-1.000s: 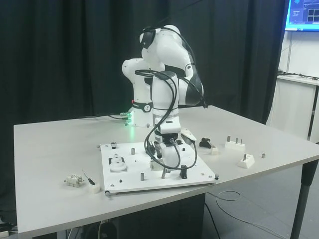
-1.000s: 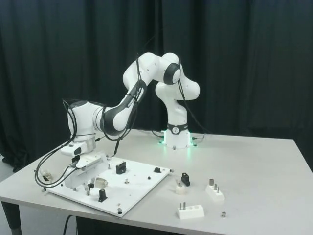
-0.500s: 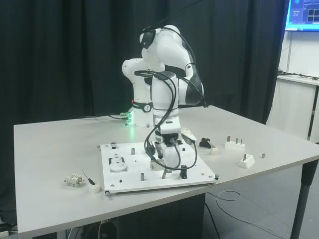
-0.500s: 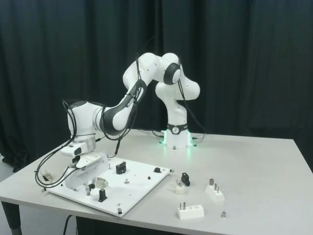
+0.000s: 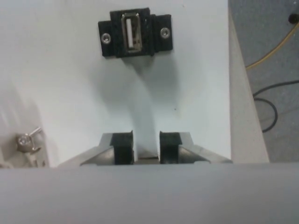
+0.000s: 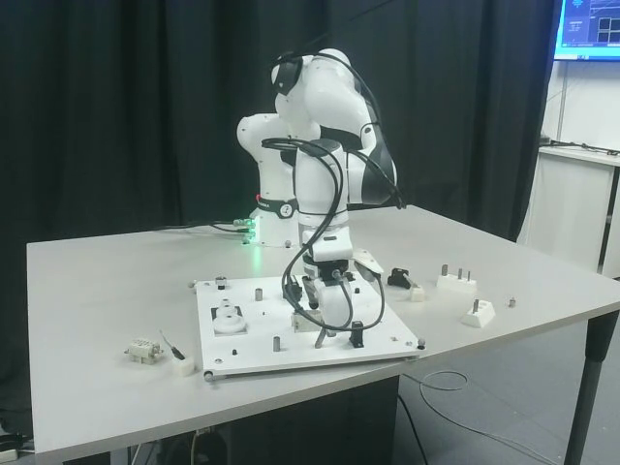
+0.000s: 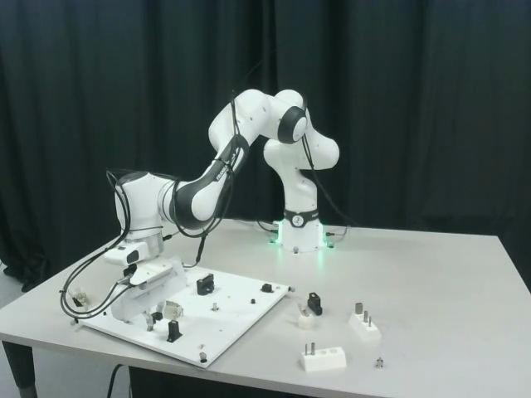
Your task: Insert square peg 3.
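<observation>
My gripper [image 6: 325,332] is down at the white board [image 6: 252,356] near its front edge; in the second room view the gripper [image 7: 158,313] sits over the board's [image 7: 236,327] left part. From the wrist, the gripper [image 5: 146,140] has its two black pads [image 5: 124,147] a narrow gap apart. A small sliver of the square peg [image 5: 146,158] shows deep between them, and the pads look shut on it. The peg's lower end is hidden. A black socket block [image 5: 134,31] is screwed to the board just ahead of the fingertips.
White holders with upright grey pegs [image 6: 455,281] [image 7: 324,357] and a black part [image 6: 397,279] lie on the table right of the board. A round white part [image 6: 230,320] and short posts [image 6: 260,292] stand on the board. A small connector [image 6: 142,351] lies left of it.
</observation>
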